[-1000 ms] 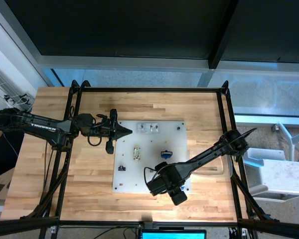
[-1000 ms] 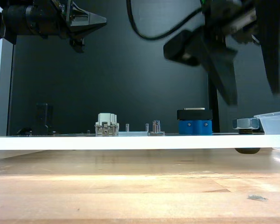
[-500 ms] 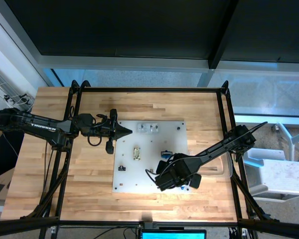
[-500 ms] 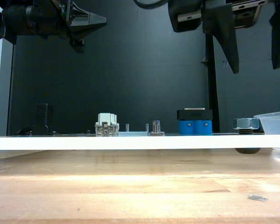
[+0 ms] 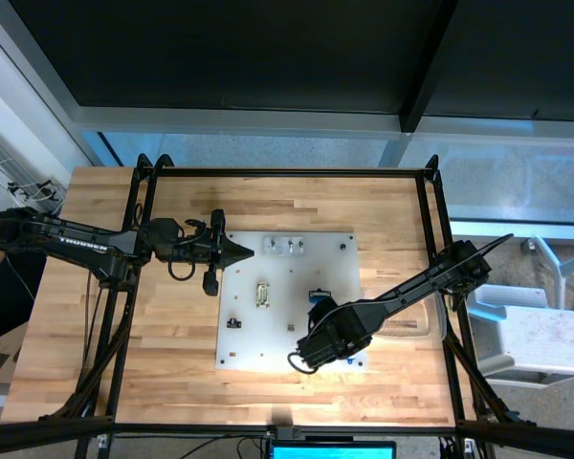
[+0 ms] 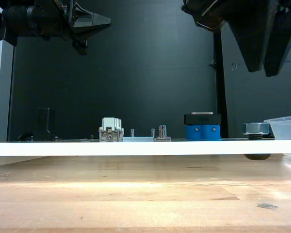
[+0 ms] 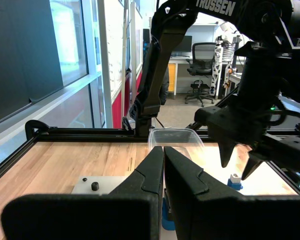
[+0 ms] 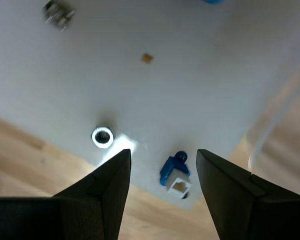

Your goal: Pick the M12 fastener and fasten on the M12 threads

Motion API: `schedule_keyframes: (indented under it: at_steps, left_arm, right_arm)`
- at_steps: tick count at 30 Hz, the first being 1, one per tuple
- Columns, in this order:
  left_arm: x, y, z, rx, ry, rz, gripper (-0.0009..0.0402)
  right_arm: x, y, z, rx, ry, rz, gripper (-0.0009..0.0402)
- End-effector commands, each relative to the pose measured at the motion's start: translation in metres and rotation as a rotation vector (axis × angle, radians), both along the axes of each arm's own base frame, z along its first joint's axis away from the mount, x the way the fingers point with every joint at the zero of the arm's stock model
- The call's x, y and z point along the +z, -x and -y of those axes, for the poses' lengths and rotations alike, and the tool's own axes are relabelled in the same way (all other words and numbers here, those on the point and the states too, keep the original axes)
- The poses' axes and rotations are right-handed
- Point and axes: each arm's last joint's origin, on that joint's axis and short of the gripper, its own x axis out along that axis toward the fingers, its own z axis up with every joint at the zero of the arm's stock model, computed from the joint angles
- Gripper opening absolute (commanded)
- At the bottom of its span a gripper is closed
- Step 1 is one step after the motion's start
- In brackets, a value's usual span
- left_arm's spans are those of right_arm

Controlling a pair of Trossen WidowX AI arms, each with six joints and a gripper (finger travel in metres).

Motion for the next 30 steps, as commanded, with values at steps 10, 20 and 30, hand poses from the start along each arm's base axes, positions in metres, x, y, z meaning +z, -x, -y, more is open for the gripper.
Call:
schedule_keyframes:
  at_steps: [10,20,30]
  left_arm:
    - [0.000,0.000,0.000,0.000,0.000,0.000,0.0000]
    - [0.000,0.000,0.000,0.000,0.000,0.000,0.0000]
    - [0.000,0.000,0.000,0.000,0.000,0.000,0.0000]
  right_arm:
    - [0.000,-0.008,-0.006,0.662,0.008,0.069,0.0181]
    - [-0.015,-0.012,-0.005,0.825,0.020,0.100,0.0126]
    - [-0.024,-0.008,-0.004,0.831,0.026,0.065,0.0009]
